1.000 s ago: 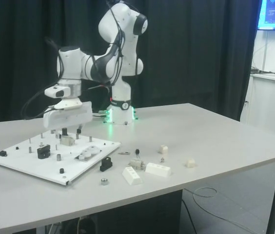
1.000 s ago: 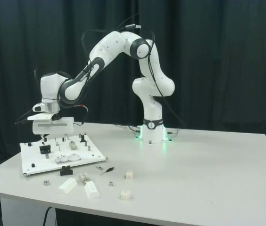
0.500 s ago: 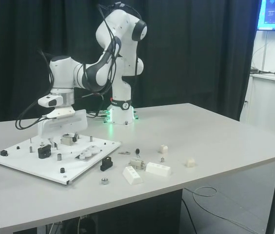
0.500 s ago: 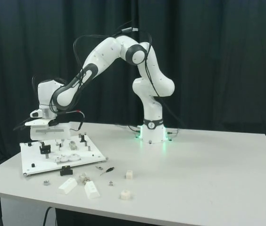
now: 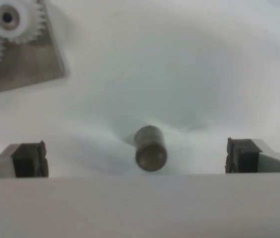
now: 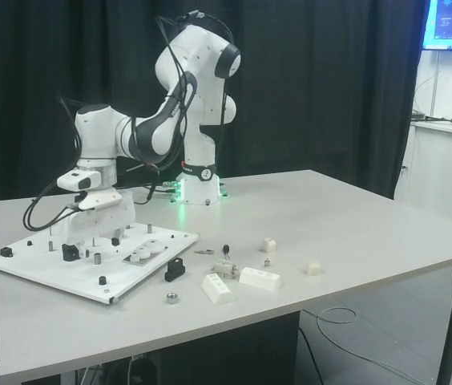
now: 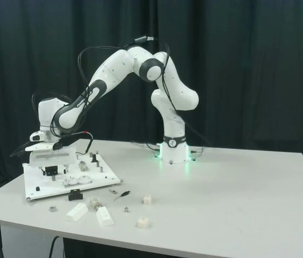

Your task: Remove round peg 4.

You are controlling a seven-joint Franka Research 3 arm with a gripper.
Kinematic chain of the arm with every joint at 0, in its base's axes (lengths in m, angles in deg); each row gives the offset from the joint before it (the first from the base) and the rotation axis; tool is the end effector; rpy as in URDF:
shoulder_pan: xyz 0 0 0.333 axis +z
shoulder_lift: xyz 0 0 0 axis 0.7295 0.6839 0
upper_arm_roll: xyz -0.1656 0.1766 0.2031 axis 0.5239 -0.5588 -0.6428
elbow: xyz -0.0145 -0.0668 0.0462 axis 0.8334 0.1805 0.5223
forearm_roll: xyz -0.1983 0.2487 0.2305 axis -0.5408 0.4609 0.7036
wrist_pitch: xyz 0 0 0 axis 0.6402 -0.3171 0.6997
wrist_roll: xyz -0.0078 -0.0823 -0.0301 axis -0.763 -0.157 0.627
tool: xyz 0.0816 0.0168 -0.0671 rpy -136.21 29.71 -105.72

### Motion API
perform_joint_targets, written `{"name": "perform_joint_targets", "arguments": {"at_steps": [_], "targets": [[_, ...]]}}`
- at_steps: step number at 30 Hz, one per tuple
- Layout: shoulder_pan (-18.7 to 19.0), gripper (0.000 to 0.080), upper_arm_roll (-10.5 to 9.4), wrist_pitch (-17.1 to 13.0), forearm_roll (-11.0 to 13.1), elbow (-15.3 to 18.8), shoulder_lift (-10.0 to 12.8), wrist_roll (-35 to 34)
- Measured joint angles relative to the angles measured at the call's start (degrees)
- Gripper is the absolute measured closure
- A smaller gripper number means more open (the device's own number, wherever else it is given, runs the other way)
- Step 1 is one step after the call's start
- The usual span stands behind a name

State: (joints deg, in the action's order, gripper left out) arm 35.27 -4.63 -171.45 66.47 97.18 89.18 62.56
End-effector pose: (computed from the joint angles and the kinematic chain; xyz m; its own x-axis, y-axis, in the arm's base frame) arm 0.4498 -0.4670 0.2280 0.9518 -0.3052 0.0320 -0.3052 -0.9523 -0.0042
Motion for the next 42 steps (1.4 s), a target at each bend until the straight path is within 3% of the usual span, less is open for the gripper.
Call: {"name": "perform_joint_targets", "arguments": {"at_steps": [12, 22, 42], "targets": [[-1.89, 0.0003, -0.5, 2.47, 0.0, -3.86, 2.46, 2.98], [-3.06, 0.0003, -1.61, 2.71, 0.13, -4.17, 2.71, 4.87], [-4.01, 0.0003, -1.9, 1.85, 4.58, -4.17, 3.71, 11.08]]}}
